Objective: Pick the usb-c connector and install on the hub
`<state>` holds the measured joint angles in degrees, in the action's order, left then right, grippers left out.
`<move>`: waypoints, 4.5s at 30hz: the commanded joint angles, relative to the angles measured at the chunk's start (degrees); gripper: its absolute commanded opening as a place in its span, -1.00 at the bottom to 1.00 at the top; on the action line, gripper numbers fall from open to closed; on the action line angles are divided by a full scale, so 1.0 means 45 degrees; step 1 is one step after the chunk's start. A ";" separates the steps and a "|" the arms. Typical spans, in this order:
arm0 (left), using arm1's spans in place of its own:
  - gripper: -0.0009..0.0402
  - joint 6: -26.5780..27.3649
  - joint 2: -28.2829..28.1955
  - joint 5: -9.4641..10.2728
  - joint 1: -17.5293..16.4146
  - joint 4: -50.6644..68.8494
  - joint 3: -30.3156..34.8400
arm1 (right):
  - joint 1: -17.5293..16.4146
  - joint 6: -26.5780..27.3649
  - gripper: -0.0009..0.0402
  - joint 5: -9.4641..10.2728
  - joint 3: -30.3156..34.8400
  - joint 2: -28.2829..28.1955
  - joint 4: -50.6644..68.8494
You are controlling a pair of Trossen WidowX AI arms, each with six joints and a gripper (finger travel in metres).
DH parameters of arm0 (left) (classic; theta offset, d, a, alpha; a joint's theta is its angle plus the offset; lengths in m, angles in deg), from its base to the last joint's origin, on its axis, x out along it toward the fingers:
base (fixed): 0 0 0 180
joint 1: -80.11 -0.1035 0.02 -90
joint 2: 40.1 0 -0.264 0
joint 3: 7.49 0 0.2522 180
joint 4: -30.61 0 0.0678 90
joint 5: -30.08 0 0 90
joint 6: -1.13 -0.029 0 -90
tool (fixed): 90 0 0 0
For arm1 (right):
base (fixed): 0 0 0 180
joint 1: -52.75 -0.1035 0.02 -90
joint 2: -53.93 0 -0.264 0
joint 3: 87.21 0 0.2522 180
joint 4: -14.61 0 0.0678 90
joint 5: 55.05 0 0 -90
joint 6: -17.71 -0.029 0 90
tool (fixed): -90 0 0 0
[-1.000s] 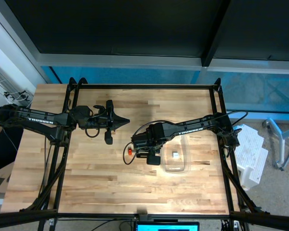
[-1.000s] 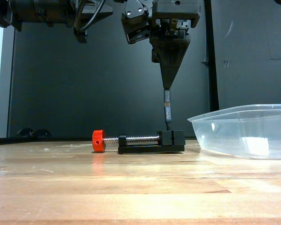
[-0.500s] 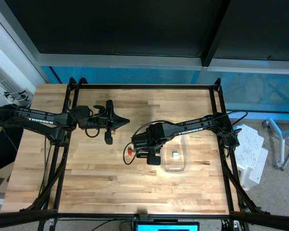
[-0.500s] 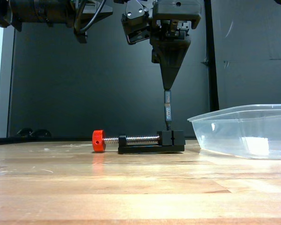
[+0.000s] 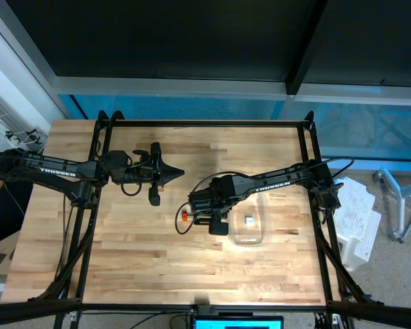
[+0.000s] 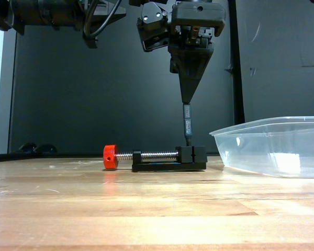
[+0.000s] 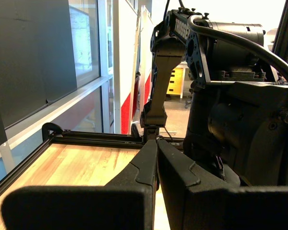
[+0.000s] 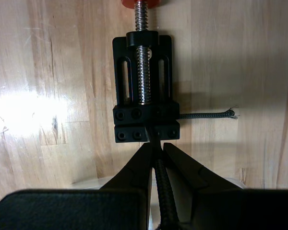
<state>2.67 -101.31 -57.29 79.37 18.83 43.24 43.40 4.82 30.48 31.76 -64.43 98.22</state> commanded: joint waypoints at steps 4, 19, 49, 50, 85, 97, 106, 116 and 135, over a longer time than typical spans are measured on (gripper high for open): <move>-0.96 0.0000 0.0000 -0.0005 -0.0005 0.0000 0.0000 | 0.0015 0.0078 -0.96 0.0034 -0.0044 -0.0078 0.0029; -0.96 0.0000 0.0000 -0.0005 -0.0005 0.0000 0.0000 | 0.0019 0.0107 -0.88 -0.0005 0.0015 0.0078 0.0024; -0.96 0.0000 0.0000 -0.0005 -0.0005 0.0000 0.0000 | 0.0024 0.0602 -0.15 -0.0107 -0.0641 0.2322 0.0369; -0.96 0.0000 0.0000 -0.0005 0.0000 0.0010 0.0000 | 0.0024 0.0602 -0.15 -0.0102 -0.0753 0.2453 0.0330; -0.96 0.0000 0.0000 -0.0005 -0.0005 -0.0005 0.0000 | 0.1209 0.2317 -0.47 -0.0087 -0.8121 0.9588 -0.8704; -0.96 0.0000 0.0000 -0.0005 -0.0005 0.0000 0.0000 | 0.1773 0.2302 -0.93 -0.0058 -1.1468 1.2730 -1.3041; -0.96 0.0000 0.0000 -0.0005 -0.0005 0.0019 0.0000 | 0.1928 0.2302 -0.96 0.0005 -1.3750 1.4066 -1.6738; -0.96 0.0000 0.0000 -0.0005 0.0000 0.0000 0.0000 | 0.2040 0.2074 -0.96 0.0287 -1.5494 1.4974 -1.9341; -0.96 0.0000 0.0000 -0.0005 -0.0005 0.0000 0.0000 | 0.2050 0.1802 -0.96 0.0573 -1.5834 1.4950 -1.9628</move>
<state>2.69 -101.31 -57.29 79.37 18.85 43.24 52.63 13.30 33.08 -39.65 2.89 9.81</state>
